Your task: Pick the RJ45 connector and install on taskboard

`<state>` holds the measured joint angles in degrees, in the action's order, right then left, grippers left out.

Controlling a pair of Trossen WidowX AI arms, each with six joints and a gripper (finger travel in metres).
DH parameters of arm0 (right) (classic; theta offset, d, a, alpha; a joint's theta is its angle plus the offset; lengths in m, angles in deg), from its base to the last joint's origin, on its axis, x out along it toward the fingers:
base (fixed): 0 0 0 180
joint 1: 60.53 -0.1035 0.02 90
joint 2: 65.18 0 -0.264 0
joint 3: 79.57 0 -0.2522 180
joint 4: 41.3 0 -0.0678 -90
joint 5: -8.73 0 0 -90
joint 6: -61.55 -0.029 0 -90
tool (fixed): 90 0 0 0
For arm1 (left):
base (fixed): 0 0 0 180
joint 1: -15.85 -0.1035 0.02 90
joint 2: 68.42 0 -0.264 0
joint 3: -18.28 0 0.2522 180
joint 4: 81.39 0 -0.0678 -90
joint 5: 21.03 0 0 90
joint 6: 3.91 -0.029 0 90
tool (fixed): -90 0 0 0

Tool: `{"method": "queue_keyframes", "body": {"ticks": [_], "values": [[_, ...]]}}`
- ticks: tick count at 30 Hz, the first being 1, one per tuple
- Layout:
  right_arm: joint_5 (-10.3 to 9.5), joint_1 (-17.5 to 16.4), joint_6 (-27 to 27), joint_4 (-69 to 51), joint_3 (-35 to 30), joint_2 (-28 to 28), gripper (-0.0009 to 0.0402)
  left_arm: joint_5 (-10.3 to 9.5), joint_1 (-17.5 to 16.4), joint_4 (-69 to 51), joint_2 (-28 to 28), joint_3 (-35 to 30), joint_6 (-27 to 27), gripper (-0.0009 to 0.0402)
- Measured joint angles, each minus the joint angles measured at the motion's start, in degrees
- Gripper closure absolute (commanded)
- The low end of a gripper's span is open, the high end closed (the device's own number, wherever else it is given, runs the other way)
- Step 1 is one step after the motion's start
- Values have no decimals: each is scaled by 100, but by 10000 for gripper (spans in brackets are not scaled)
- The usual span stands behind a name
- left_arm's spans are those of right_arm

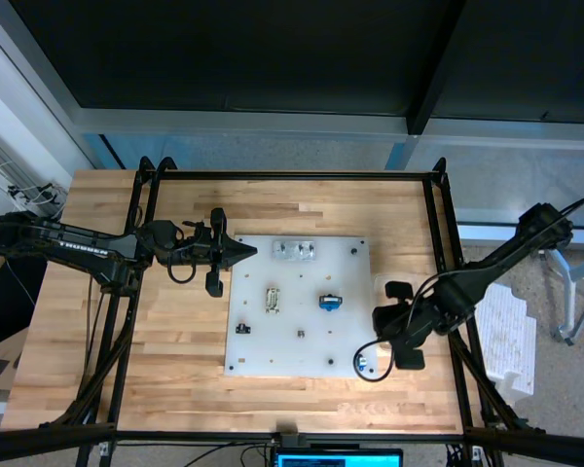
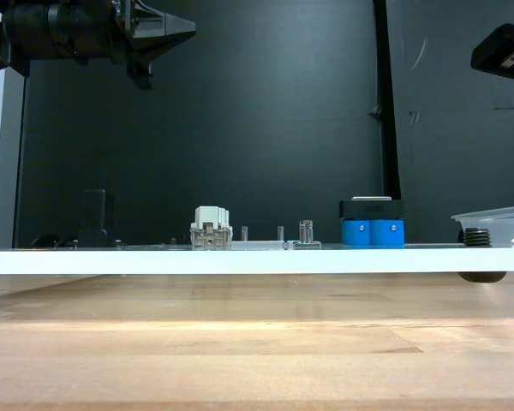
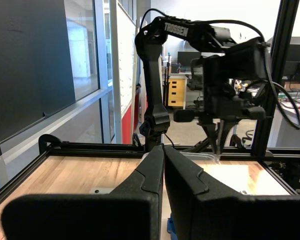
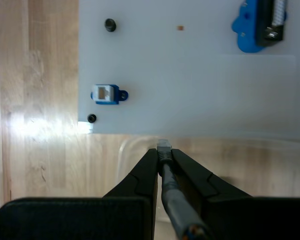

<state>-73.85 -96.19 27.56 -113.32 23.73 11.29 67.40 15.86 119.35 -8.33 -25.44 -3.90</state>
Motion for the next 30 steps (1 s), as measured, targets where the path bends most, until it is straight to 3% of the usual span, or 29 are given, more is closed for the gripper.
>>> {"method": "queue_keyframes", "body": {"ticks": [15, 30], "values": [[44, -205, -164, 232, -708, 1064, 393, 0, 0, 0, 0, 0, 0, 393], [31, -310, -214, 568, -879, 1587, 393, 0, 0, 0, 0, 2, 0, 393]]}}
